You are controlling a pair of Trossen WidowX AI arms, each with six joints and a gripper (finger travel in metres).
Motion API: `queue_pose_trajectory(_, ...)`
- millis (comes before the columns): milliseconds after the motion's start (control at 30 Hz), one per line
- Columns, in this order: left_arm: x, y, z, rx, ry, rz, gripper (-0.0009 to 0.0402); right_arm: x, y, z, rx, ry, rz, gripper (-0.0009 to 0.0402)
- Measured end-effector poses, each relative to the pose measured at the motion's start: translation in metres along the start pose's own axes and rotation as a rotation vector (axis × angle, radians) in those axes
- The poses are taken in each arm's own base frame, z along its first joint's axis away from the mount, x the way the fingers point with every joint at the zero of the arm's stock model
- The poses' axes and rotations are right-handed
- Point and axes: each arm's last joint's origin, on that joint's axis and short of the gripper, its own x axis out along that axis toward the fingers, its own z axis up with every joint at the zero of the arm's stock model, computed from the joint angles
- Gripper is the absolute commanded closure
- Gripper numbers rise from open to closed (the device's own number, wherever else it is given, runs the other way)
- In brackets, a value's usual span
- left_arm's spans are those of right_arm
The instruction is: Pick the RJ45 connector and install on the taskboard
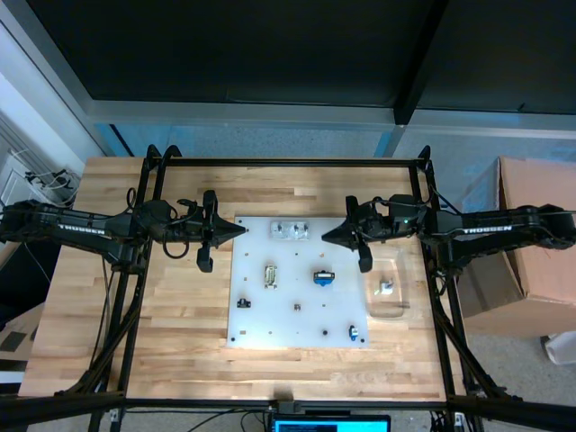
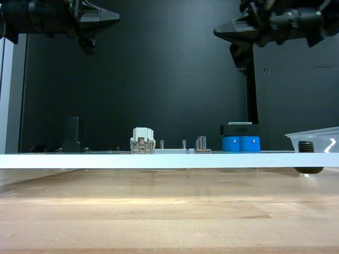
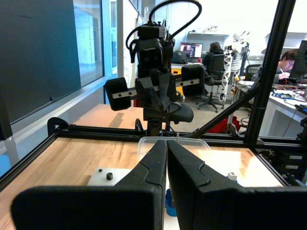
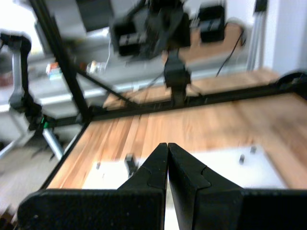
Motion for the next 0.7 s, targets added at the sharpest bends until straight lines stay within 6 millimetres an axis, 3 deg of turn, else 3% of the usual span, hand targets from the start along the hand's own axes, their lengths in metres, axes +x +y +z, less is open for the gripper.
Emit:
queue_pose_trajectory(300, 0.0, 0.0, 0.0, 0.0, -0.001, 0.0, 0.0393, -0.026, 0.033, -0.001, -0.081, 0.431, -0.087, 0.0393)
queue_pose_trajectory(700, 0.0, 0.0, 0.0, 0.0, -0.001, 0.0, 0.0393, -0.067, 0.073, 0.027, -0.053, 0.788, -0.157, 0.0393)
